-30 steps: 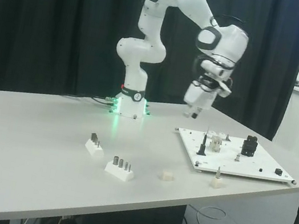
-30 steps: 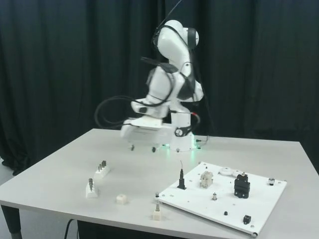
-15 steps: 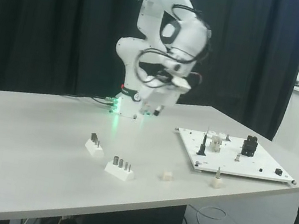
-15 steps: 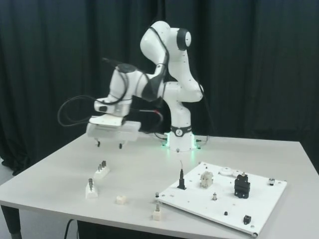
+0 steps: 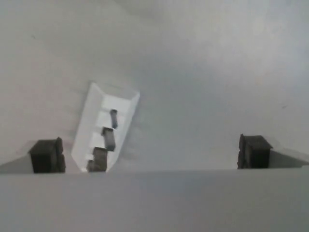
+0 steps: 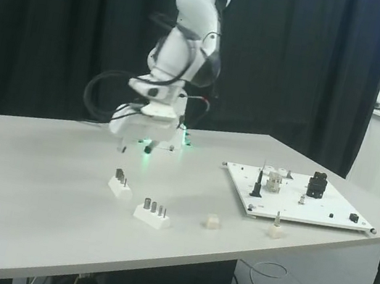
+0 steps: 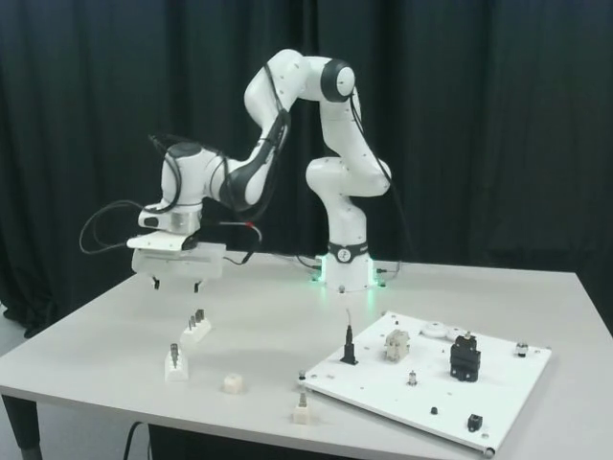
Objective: Pick square peg 4.
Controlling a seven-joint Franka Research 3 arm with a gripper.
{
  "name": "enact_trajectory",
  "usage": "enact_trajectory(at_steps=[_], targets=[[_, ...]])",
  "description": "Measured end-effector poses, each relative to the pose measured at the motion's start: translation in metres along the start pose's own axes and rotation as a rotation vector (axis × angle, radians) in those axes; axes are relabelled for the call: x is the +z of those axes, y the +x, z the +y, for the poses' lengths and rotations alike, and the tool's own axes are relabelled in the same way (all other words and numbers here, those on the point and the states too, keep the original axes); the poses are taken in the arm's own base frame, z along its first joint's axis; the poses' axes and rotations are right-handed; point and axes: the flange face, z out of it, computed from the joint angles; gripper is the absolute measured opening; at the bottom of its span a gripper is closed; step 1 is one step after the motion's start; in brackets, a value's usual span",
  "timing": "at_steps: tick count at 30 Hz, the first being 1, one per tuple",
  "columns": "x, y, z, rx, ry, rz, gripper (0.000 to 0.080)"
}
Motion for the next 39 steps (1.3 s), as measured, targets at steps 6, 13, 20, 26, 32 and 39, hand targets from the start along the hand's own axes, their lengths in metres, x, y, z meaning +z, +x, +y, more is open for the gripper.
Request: enact_trajectory(at_steps=[6,13,20,26,32,39], targets=[[0.031,-0.011,0.025,0.024,0.069,-0.029,0.08],[0.062,-0.023,0.038,0.042,0.119,-0.054,0.08],[0.082,-0.036,0.044,0.051,0.143,-0.071,0.08],[0.092,-0.047,0.046,0.076,0.158,-0.084,0.08],[0.097,-0.058,0.048,0.102,0.177,-0.098,0.08],[0.102,-0.075,0.049,0.13,0.19,-0.088,0.08]])
